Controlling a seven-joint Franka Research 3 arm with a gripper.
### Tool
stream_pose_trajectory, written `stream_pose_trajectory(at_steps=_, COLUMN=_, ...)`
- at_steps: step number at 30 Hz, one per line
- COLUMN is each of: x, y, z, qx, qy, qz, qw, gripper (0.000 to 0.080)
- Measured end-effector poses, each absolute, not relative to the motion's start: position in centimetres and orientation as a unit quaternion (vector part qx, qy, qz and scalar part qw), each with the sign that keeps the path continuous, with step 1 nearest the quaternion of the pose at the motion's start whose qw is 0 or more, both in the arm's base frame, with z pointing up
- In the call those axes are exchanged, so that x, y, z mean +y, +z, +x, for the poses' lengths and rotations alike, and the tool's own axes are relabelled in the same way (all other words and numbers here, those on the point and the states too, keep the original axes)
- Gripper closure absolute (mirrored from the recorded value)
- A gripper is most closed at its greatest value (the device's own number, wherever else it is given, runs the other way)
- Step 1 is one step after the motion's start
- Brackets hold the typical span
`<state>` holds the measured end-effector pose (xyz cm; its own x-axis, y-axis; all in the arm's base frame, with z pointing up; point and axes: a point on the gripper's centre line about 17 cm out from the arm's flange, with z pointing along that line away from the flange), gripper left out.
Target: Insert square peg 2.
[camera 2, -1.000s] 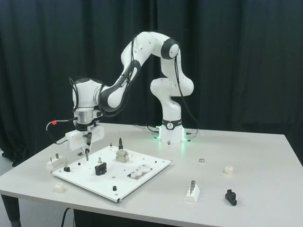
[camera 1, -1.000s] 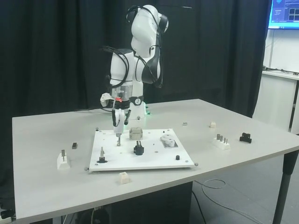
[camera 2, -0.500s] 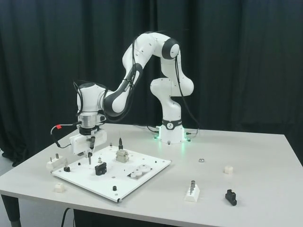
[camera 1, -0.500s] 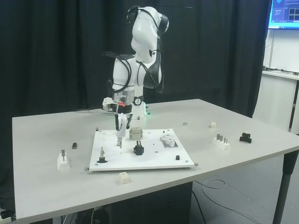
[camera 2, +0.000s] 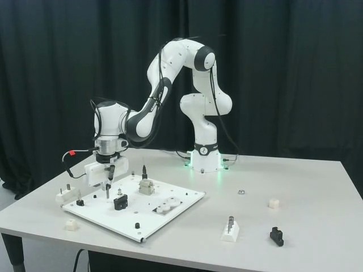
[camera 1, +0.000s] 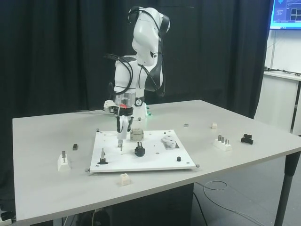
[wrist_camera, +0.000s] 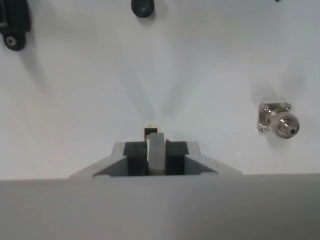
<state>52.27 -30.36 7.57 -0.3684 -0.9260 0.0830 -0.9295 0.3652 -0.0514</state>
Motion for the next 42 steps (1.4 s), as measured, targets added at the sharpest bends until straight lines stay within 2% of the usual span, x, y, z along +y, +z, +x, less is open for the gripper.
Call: stream_pose_trajectory(at_steps=42, x=-30.72, y=6.78, z=53.0, qx=-0.825, qy=0.061, qz=0.561, qw=0.019, gripper=0.0732)
